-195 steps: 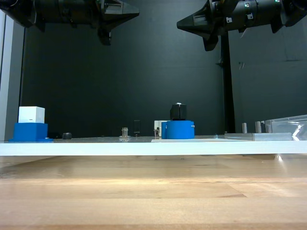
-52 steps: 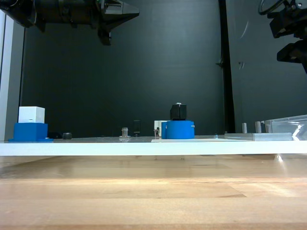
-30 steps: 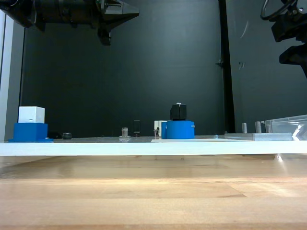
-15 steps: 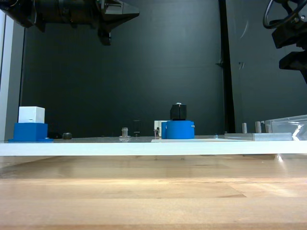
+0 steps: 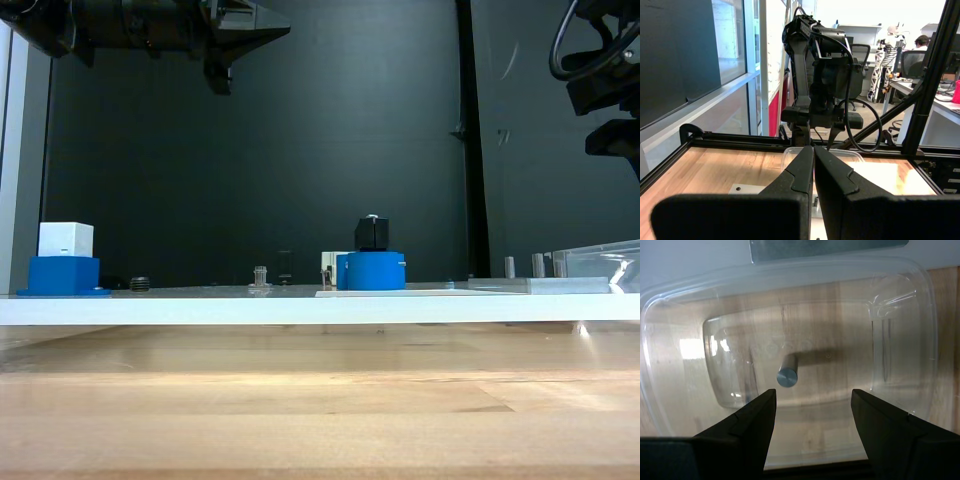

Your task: Pick the 16mm cylinder and install on the taskboard

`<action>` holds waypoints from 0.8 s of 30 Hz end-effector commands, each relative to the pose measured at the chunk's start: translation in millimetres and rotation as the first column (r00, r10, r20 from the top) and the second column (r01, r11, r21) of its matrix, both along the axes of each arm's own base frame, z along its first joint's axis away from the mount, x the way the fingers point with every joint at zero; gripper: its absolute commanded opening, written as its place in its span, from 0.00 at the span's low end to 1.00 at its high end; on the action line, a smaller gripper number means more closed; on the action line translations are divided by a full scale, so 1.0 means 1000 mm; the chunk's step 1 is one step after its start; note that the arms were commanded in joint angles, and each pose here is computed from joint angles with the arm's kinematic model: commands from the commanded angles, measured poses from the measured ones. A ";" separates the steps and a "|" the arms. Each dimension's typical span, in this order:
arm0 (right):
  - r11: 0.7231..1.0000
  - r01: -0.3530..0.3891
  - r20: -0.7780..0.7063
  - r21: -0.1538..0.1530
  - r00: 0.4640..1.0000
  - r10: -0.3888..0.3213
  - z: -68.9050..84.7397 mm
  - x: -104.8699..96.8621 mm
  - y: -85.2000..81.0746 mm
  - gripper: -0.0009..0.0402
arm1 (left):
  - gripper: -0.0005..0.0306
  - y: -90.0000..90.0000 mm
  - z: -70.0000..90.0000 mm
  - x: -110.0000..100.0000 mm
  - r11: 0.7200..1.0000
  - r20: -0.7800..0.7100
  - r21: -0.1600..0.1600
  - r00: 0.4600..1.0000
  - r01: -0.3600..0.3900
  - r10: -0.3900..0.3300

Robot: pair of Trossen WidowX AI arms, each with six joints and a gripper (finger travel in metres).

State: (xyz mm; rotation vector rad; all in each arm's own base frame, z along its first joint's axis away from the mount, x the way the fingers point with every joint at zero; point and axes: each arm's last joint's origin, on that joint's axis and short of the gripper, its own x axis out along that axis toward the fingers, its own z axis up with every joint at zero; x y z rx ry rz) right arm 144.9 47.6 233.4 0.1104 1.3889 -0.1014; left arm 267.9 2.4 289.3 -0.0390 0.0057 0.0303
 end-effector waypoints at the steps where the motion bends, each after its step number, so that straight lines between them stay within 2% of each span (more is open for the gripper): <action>1: 1.000 0.001 0.000 0.003 1.000 -0.001 -0.005 0.000 0.001 0.53 | 0.02 0.000 0.000 0.000 1.000 0.000 0.000 1.000 0.000 0.000; 24: 1.000 -0.006 -0.037 -0.012 0.999 0.006 -0.019 0.008 0.005 0.53 | 0.02 0.000 0.000 0.000 1.000 0.000 0.000 1.000 0.000 0.000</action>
